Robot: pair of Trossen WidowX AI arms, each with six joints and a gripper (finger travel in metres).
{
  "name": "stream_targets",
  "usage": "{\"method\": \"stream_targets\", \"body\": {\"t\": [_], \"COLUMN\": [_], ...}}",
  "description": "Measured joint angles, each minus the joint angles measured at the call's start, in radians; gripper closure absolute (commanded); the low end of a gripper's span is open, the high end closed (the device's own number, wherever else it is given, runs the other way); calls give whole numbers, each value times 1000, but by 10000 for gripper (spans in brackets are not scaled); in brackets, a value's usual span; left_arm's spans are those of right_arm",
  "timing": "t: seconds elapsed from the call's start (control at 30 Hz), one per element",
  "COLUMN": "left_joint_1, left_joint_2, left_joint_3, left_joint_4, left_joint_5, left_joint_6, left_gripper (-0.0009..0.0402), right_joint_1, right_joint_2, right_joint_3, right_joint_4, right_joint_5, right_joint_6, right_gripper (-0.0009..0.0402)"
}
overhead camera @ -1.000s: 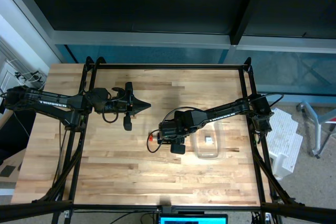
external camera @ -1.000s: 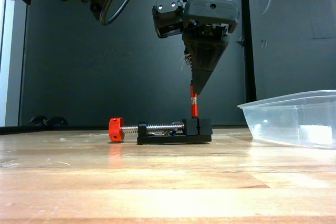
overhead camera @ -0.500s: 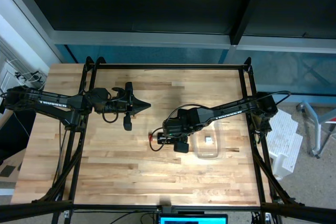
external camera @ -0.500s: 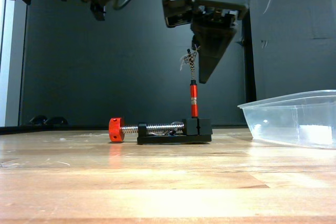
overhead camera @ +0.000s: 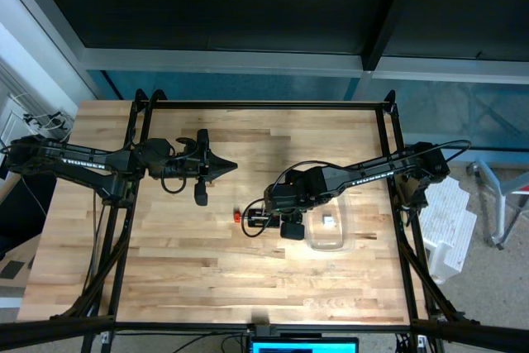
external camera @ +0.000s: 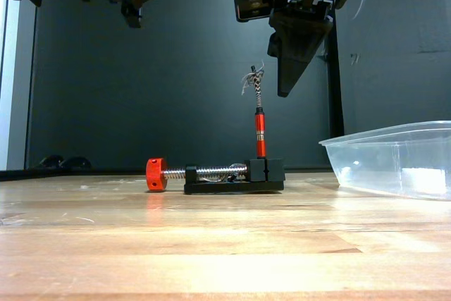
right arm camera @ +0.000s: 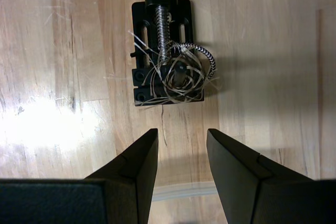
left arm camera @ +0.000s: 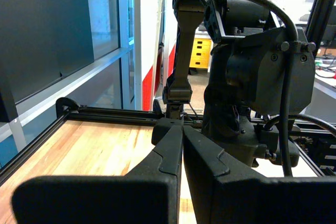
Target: Pick the rca connector and install on the hub
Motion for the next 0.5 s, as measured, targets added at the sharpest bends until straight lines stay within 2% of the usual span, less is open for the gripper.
{"method": "stream_targets", "body": {"t": [0.5], "left_joint_1": [0], "left_joint_2": [0], "left_joint_3": [0], "left_joint_4": [0], "left_joint_5": [0], "left_joint_6": [0], "left_gripper": [393], "right_joint_1": [6], "right_joint_2": [0], "right_joint_3": [0], "right_joint_4": [6], "right_joint_5": [0], "right_joint_6": [0], "right_gripper": [267]}}
